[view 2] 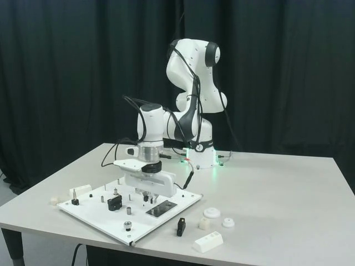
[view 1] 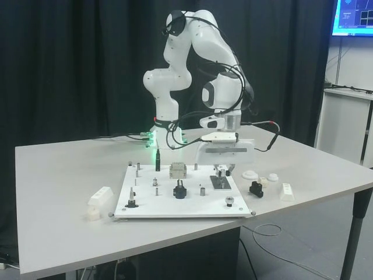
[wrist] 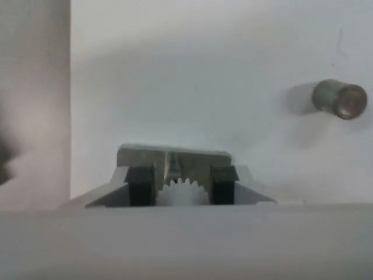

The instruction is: Place small gear.

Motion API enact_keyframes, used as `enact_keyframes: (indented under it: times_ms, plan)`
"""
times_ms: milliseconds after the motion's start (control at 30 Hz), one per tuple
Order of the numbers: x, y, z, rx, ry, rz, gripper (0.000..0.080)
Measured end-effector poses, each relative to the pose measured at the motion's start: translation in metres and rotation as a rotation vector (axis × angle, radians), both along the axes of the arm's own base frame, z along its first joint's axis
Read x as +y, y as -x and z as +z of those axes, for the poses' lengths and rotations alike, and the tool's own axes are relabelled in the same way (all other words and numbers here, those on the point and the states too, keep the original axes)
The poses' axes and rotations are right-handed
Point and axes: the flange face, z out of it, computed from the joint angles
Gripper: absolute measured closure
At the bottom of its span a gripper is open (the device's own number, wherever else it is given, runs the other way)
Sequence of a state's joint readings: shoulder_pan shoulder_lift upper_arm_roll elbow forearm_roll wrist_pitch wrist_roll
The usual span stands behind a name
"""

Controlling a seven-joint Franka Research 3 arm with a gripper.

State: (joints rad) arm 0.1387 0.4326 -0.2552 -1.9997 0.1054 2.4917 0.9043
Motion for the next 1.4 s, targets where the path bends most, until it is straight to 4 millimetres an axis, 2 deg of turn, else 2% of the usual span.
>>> enact_keyframes:
  times_ms: [333,1400]
  plan:
    - [-0.003,0.001,0.012,0.005,-0.005,0.007,0.0604]
    - [0.003,-0.001,0.014,0.004,-0.005,0.039,0.0604]
